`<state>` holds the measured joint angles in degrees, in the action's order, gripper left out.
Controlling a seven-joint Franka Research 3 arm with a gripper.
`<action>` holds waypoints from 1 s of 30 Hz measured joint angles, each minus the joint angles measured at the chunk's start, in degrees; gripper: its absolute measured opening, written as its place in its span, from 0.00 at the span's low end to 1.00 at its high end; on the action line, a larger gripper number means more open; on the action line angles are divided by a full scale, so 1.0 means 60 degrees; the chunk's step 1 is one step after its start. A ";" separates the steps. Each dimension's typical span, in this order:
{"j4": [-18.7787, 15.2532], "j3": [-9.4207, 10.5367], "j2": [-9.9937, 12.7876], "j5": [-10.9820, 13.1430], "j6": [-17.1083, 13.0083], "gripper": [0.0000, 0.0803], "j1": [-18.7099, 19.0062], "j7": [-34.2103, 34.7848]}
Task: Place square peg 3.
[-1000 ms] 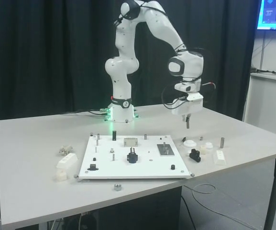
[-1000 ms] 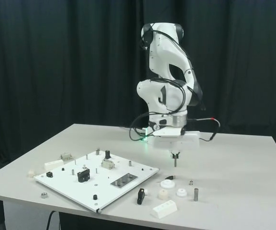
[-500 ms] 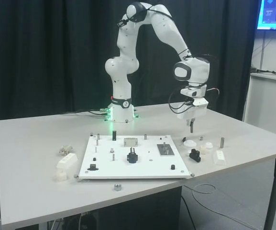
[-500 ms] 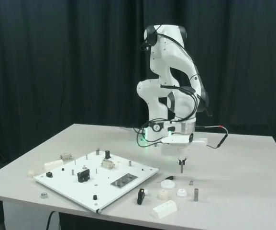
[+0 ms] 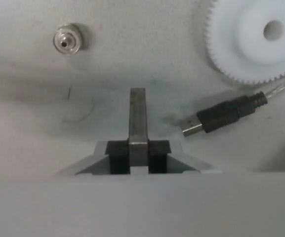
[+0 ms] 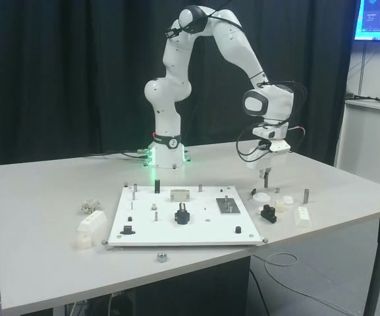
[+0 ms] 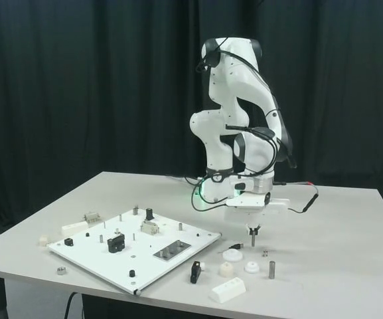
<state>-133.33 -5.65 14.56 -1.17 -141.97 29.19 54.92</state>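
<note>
My gripper (image 5: 138, 148) is shut on the square peg (image 5: 138, 116), a short grey metal bar that sticks straight down from between the black pads. In the first room view the gripper (image 6: 267, 170) hangs low over the table, just right of the white board (image 6: 143, 227), with the peg (image 6: 267, 176) upright and close above the tabletop. The second room view shows the gripper (image 7: 253, 230) and peg (image 7: 253, 240) above the loose parts. The grey plate with holes (image 6: 227, 205) lies on the board, off to the left of the peg.
Under the peg lie a white gear (image 5: 253, 39), a black USB plug (image 5: 221, 116) and a small metal bushing (image 5: 66, 42). Nearby on the table are an upright grey cylinder (image 6: 305, 195), a white block (image 6: 301, 215) and a black part (image 6: 267, 212).
The arm has swung away from the board towards the loose parts and come down, carrying the peg closer to the tabletop.
</note>
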 joint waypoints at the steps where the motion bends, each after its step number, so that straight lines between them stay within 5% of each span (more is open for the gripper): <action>1: 0.0038 0.0002 0.0039 0.0000 0.0029 0.09 0.0000 0.0000; 30: 0.0853 0.0049 0.0673 0.0000 0.0753 0.09 -0.0010 -0.0020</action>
<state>-128.21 -5.36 18.60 -1.17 -137.46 29.12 54.80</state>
